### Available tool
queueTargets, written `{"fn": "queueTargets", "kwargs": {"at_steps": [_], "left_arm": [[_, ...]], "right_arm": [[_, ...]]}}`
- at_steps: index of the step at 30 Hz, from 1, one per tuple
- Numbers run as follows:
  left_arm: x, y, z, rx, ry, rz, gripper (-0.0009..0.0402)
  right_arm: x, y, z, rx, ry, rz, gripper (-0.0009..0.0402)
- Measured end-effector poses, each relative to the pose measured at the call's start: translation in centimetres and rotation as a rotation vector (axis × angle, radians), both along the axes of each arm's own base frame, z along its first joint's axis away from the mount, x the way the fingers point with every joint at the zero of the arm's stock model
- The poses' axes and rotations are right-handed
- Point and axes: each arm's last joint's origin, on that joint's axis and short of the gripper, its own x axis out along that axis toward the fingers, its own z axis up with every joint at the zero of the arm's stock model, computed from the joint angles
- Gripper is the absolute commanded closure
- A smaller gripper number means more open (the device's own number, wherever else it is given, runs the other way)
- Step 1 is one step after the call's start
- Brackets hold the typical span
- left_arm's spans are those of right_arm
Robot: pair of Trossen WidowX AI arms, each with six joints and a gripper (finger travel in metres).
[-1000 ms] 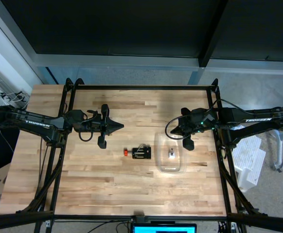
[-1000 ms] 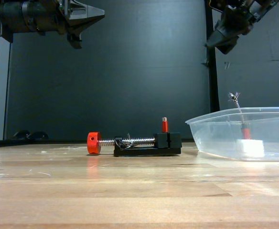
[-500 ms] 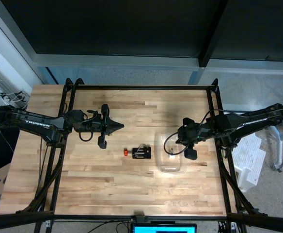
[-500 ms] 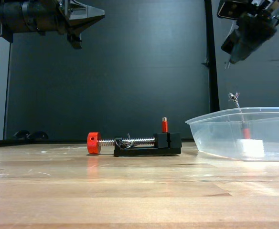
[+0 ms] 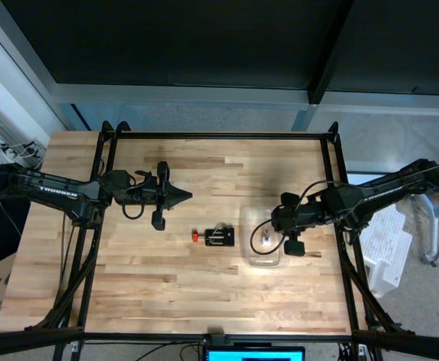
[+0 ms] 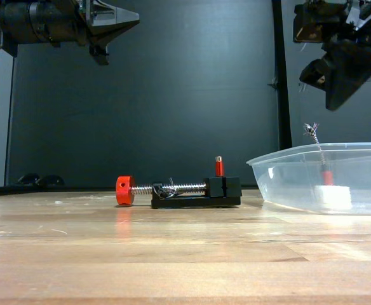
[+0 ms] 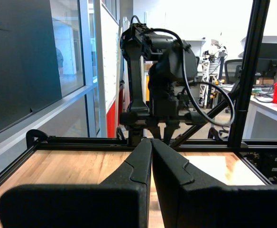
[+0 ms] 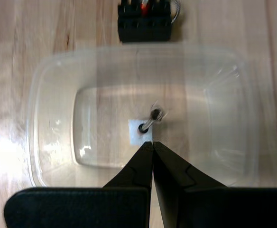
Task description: Pick the RCA connector and install on taskboard
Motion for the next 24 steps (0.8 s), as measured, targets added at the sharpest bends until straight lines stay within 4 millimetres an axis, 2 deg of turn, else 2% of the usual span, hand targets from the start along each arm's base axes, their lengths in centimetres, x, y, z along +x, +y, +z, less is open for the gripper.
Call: {"fn": "queueTargets", "kwargs": {"at_steps": [5,15,18,24], "left_arm": [[0.0,0.0,0.0,0.000,0.000,0.000,0.0393],[0.0,0.0,0.0,0.000,0.000,0.000,0.0393],[0.0,0.0,0.0,0.000,0.000,0.000,0.0393],[0.0,0.0,0.0,0.000,0.000,0.000,0.0393]], "right_arm": [[0.6,0.2,-0.9,-0.009,0.045,-0.007,0.0373],[1.1,0.3,-2.0,-0.022,0.075,-0.025,0.0258],[1.2,0.3,-2.5,-0.019,0.065,-0.026,0.0245],[1.2,0.3,-3.6,-0.027,0.057,-0.030,0.0244]]}}
